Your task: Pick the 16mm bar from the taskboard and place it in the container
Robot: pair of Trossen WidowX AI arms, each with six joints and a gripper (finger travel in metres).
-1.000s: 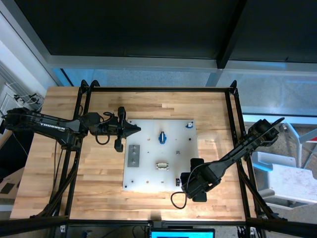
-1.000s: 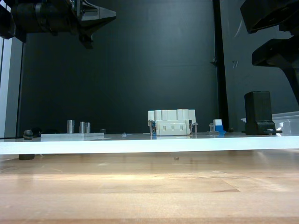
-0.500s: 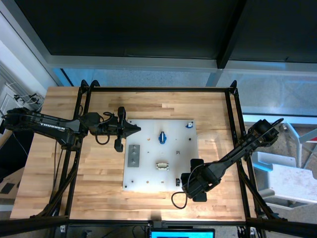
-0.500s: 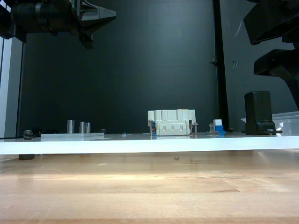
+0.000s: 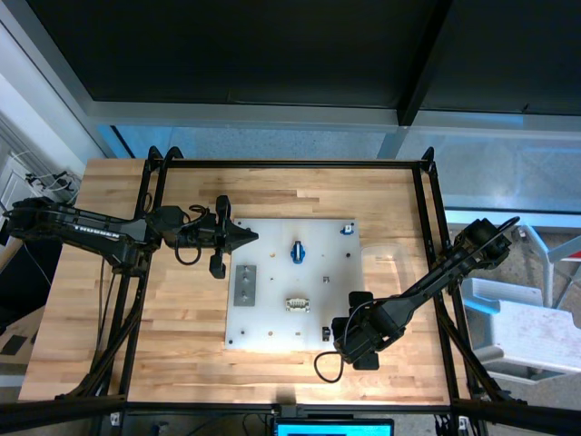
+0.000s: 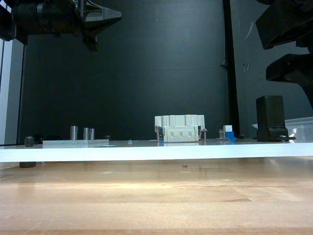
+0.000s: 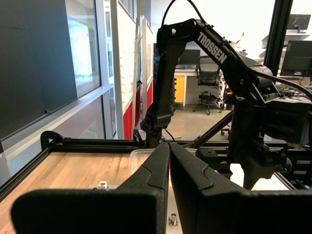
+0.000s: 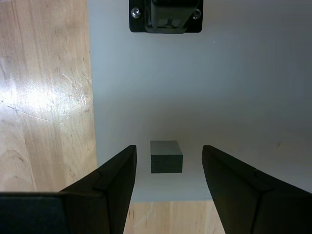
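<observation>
The 16mm bar [image 8: 166, 156], a short grey block, stands on the white taskboard [image 8: 234, 97] close to its edge. My right gripper [image 8: 169, 148] is open above it, one finger on each side of the bar and neither touching it. From above, the right gripper [image 5: 338, 338] hovers over the near right corner of the taskboard [image 5: 272, 313] and hides the bar. The clear container [image 5: 388, 263] sits on the table just right of the board. My left gripper [image 5: 250, 237] is shut with nothing in it, raised over the board's far left corner.
On the board are a grey rectangular block [image 5: 245, 284], a blue knob [image 5: 297, 252], a metal connector [image 5: 296, 304] and a black fixture [image 8: 165, 14] just beyond the bar. A black frame [image 5: 290, 164] rings the table. Bare wood [image 8: 44, 97] lies beside the board.
The right gripper has shifted very slightly over the board's near right corner, rising a little in the low view. The left arm has not moved.
</observation>
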